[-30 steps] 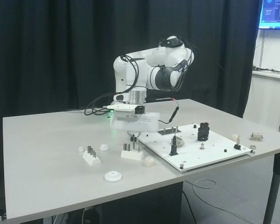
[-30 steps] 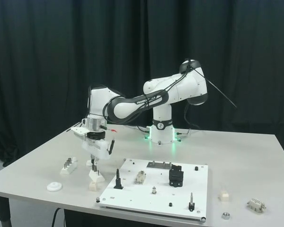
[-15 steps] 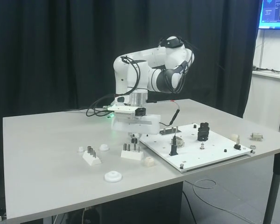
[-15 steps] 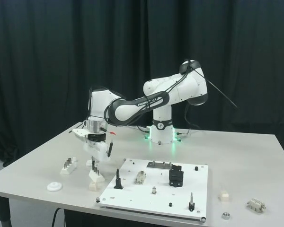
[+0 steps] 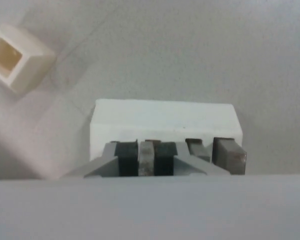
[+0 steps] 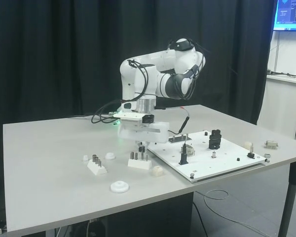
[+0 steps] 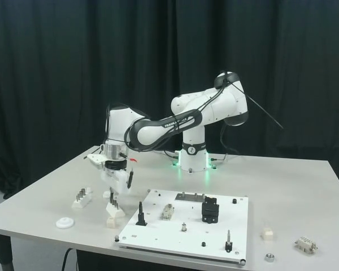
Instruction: Place square peg 2.
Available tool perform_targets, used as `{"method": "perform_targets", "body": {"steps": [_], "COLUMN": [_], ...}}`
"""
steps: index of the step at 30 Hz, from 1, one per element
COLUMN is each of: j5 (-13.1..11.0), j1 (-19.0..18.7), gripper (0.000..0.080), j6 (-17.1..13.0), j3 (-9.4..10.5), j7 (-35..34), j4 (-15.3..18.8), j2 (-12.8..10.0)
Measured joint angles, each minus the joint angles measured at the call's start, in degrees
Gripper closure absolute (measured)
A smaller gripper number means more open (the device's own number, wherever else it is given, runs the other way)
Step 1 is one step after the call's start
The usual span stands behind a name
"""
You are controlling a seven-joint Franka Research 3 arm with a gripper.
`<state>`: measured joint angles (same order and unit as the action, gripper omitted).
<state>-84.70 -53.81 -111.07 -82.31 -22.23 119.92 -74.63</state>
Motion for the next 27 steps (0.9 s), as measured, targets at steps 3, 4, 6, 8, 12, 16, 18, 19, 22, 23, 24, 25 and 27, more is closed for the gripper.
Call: {"method": "perform_targets", "body": {"steps": [3, 4, 6, 8, 12, 16, 18, 19, 22, 23, 24, 25, 27], "j5": [0.1, 0.2, 0.3, 0.3, 0.4, 0.8, 0.9, 0.9, 0.9, 0.9, 0.9, 0.9, 0.9], "j1": [0.0, 0.0, 0.0, 0.0, 0.0, 0.0, 0.0, 0.0, 0.0, 0.0, 0.0, 0.0, 0.0], "gripper": [0.0739, 0.0739, 0.0739, 0.0739, 0.0739, 0.0739, 0.0739, 0.0739, 0.0739, 0.0739, 0.0739, 0.0739, 0.0739], "j6": [0.0, 0.0, 0.0, 0.1, 0.1, 0.1, 0.1, 0.1, 0.1, 0.1, 0.1, 0.1, 0.1], "j3": [0.21, 0.28, 0.40, 0.45, 0.44, 0.41, 0.39, 0.38, 0.34, 0.34, 0.33, 0.33, 0.34], "j7": [-0.4, -0.4, -0.5, -0.6, -0.8, -0.9, -1.0, -1.1, -1.2, -1.2, -1.2, -1.3, -1.3], "j4": [0.1, 0.1, 0.1, 0.2, 0.2, 0.2, 0.3, 0.3, 0.3, 0.3, 0.3, 0.4, 0.4], "j2": [0.0, 0.0, 0.0, 0.0, 0.0, 0.0, 0.0, 0.0, 0.0, 0.0, 0.0, 0.0, 0.0]}}
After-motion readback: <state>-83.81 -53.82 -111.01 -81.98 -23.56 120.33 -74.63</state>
